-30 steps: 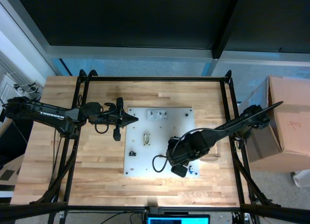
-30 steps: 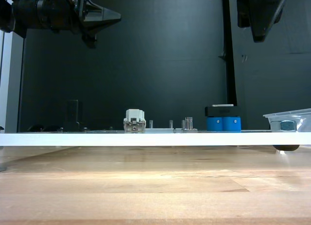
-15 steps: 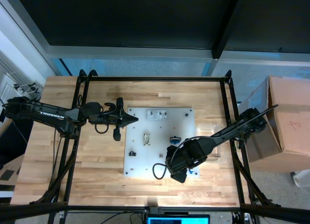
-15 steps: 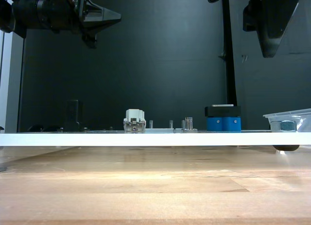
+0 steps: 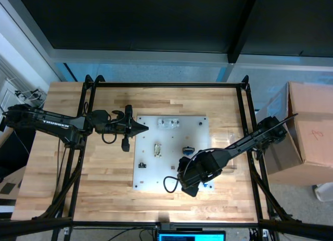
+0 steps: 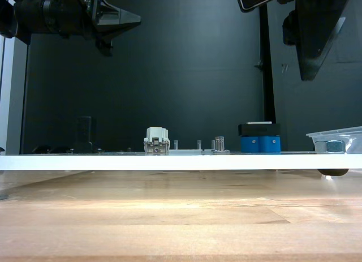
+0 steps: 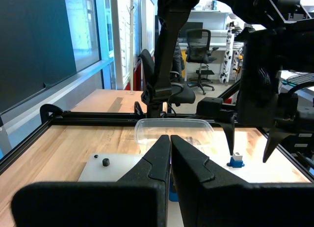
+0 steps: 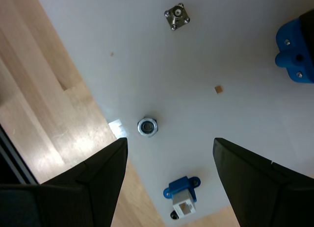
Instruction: Unfasten the M12 nut and place it in the container
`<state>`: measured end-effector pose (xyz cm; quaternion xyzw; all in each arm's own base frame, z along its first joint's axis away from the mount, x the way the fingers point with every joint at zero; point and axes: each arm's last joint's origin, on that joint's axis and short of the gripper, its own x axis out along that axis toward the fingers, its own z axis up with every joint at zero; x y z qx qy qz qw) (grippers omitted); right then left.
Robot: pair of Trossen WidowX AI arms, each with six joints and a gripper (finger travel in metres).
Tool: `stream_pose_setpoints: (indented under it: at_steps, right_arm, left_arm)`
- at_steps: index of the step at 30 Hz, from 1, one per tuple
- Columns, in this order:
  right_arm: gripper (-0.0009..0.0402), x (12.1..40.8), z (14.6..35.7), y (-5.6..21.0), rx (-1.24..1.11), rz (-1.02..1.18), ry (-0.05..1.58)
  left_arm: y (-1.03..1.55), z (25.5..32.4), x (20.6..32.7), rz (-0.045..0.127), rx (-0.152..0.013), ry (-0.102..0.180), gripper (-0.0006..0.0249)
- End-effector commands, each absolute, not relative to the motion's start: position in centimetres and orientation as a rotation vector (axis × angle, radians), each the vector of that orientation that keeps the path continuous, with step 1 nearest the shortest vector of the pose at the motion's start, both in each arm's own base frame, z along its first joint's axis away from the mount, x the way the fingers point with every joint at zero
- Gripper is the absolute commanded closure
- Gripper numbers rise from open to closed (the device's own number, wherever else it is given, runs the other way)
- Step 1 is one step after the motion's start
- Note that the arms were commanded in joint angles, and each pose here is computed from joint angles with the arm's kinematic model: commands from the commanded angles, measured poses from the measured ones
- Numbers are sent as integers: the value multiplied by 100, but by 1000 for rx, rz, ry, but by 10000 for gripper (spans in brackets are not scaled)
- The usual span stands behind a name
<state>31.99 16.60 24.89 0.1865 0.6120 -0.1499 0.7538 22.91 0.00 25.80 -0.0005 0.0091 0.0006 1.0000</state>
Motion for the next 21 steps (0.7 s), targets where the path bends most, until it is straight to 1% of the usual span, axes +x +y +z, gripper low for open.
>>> stream_pose_setpoints:
  at_steps: [1, 8, 13, 21]
  right_arm:
    - [150, 3202, 2433, 1660, 411, -324, 1329]
    - [150, 3214, 2370, 1606, 403, -353, 1325]
    - [150, 3282, 2225, 1632, 390, -356, 1353]
    - [150, 3358, 2105, 1687, 410, -330, 1355]
  left_arm:
    - [0, 2580, 2292, 1, -1, 18, 243]
    - [0, 2580, 2292, 1, -1, 18, 243]
    - [1, 2580, 2292, 1, -1, 18, 243]
    - [1, 2580, 2292, 1, -1, 18, 243]
